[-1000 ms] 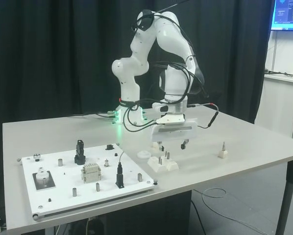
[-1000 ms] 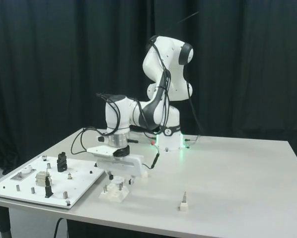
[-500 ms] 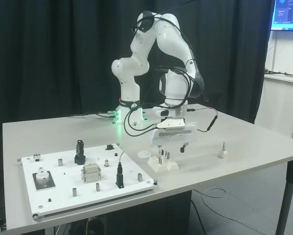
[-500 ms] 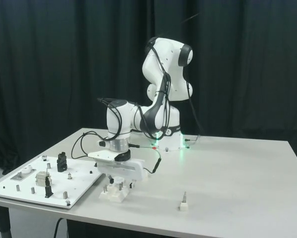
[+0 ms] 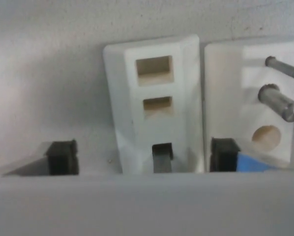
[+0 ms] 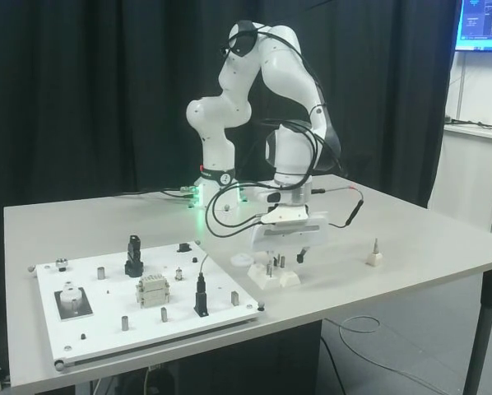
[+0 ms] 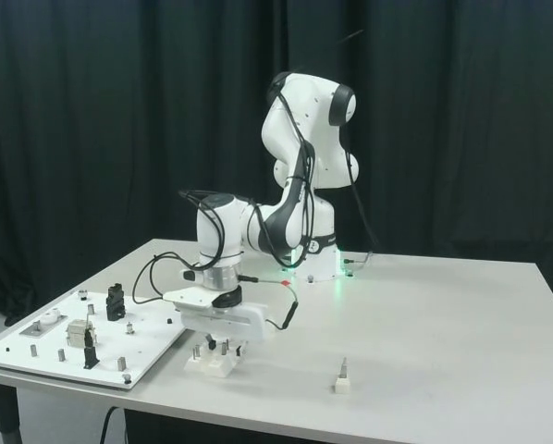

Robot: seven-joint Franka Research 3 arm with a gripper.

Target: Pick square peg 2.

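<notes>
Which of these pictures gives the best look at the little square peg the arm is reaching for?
The wrist view: the square peg stands in its white holder, between the open fingers. In both room views the holder is tiny, the peg indistinguishable.

Wrist view: grey square peg (image 5: pixel 161 158) in white slotted holder (image 5: pixel 157 105), its lower end cut off behind gripper body. Black fingertips (image 5: pixel 62 156) likewise part hidden. Room views: pegs on white holders (image 6: pixel 272 276) too small to tell apart.

White rounded arm (image 6: pixel 254 74) with black joint bands, looping black cables (image 6: pixel 229 202), green light glowing at its base (image 6: pixel 198 196).
</notes>
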